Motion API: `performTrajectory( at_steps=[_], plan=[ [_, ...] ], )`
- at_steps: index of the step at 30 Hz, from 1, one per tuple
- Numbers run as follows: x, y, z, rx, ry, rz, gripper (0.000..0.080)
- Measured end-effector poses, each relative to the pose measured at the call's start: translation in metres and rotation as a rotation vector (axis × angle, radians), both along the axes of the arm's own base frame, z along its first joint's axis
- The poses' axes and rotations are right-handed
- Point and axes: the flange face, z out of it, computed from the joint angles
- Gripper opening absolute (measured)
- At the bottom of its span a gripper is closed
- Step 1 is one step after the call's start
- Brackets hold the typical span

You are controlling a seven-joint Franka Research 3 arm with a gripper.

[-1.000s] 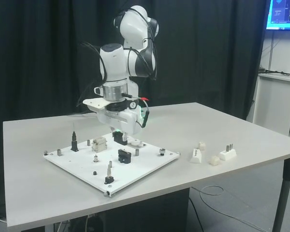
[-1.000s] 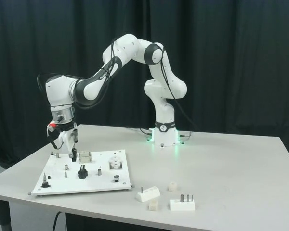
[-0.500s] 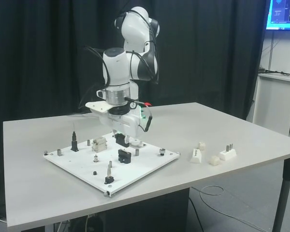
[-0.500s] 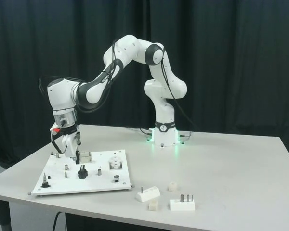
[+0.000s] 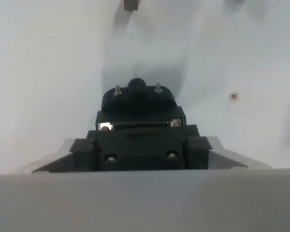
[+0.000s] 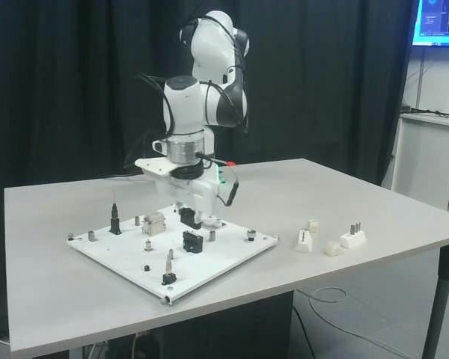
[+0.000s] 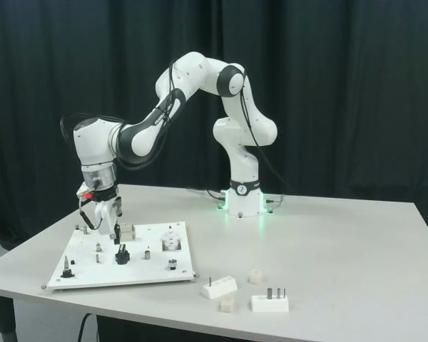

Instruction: Insert D-SUB.

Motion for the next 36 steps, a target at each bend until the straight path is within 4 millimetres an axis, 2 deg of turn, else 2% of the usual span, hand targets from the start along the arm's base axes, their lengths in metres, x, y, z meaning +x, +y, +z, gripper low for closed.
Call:
performTrajectory(
  at_steps=[18,36],
  plan=[
    [-0.002,0.005,-0.005,-0.018,-0.012,-0.021,0.0389],
    [-0.017,0.018,-0.008,-0.037,-0.071,-0.025,0.0389]
  ],
)
